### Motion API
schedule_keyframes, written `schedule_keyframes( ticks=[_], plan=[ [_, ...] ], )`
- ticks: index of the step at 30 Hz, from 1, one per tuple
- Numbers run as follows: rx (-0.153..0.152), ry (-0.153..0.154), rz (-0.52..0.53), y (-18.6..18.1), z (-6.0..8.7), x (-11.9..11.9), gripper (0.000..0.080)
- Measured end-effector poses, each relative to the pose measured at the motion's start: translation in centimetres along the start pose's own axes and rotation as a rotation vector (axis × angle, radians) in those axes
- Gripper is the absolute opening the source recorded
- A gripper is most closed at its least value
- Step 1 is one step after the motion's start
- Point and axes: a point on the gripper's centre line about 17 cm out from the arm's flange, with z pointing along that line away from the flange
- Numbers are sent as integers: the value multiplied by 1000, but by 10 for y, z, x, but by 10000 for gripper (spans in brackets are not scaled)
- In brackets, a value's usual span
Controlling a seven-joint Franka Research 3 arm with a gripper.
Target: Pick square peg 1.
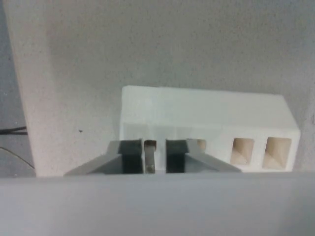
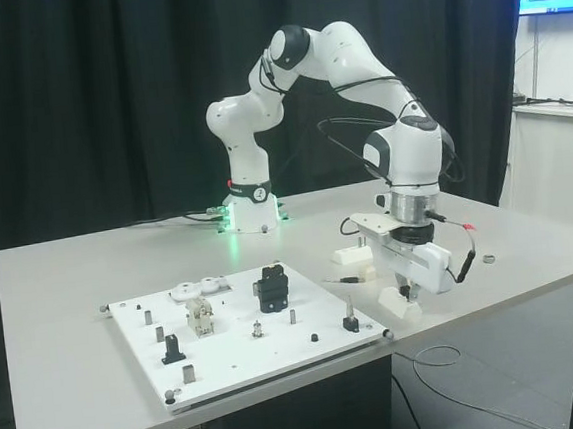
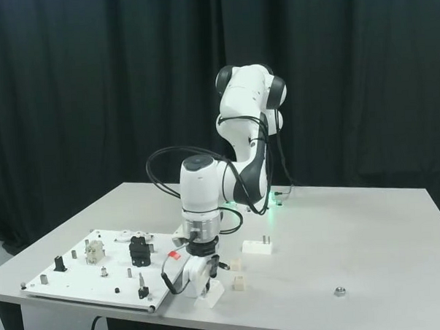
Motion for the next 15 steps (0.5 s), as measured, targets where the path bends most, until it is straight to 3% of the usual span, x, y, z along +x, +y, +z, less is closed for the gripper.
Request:
schedule_keyframes(
  ticks=[2, 3, 15],
  plan=[
    [0, 0, 3, 0, 0, 0, 358],
    [0, 0, 5, 0, 0, 0, 47],
    [6, -1, 20, -2, -11, 5, 34]
  ],
)
